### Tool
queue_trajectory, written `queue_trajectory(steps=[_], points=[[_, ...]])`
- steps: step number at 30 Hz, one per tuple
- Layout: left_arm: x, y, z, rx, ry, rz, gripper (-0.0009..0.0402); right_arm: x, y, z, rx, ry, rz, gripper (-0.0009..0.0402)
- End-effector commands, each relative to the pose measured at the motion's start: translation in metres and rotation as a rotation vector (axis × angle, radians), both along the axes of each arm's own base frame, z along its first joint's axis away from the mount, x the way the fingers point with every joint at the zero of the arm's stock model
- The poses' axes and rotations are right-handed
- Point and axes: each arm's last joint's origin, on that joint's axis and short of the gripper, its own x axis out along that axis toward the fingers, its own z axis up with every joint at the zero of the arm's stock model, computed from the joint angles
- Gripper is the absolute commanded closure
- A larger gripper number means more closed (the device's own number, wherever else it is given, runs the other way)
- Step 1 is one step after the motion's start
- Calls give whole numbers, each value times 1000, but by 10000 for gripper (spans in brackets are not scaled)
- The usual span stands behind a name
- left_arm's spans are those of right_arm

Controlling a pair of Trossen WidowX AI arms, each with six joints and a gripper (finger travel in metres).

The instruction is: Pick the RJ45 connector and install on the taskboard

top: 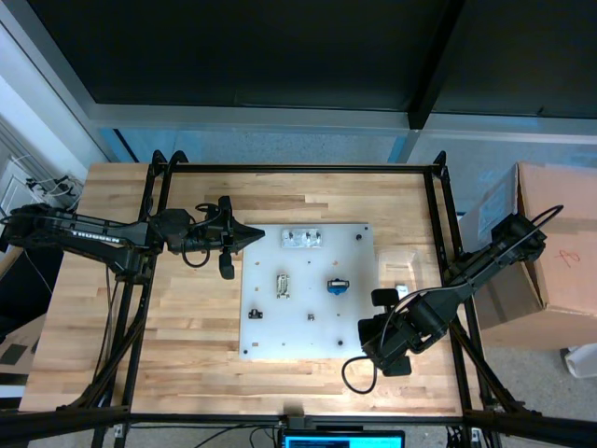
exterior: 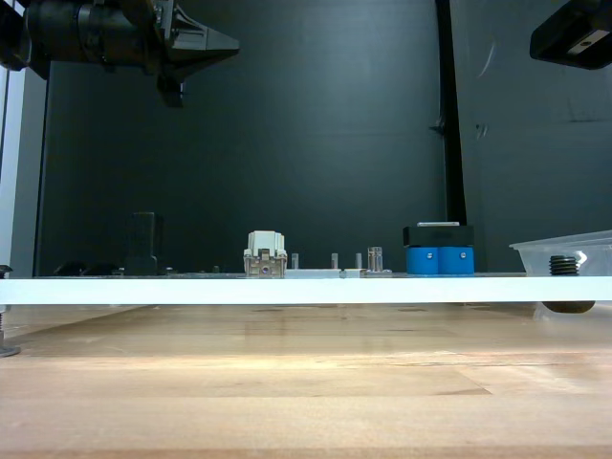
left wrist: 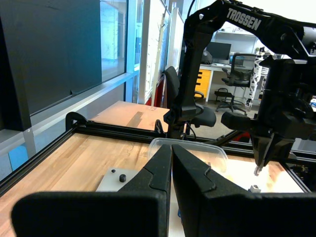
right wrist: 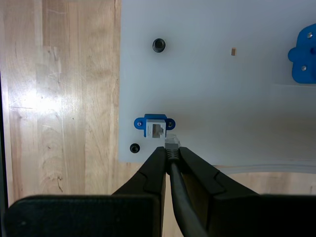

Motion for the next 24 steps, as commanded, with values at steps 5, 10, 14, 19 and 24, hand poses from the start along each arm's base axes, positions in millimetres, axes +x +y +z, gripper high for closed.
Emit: queue_trajectory(steps=[5, 10, 14, 19, 24], points=[[0, 0, 0, 0, 0, 0, 393, 0, 0, -3, 4, -5, 0, 393], [0, 0, 0, 0, 0, 0, 393, 1, 1, -5, 9, -11, 1, 393], [0, 0, 0, 0, 0, 0, 393, 0, 1, -8, 12, -15, 3, 393], [0, 0, 0, 0, 0, 0, 393, -1, 3, -10, 12, -15, 9, 393], [0, 0, 0, 0, 0, 0, 393, 0, 5, -14, 7, -6, 16, 393]])
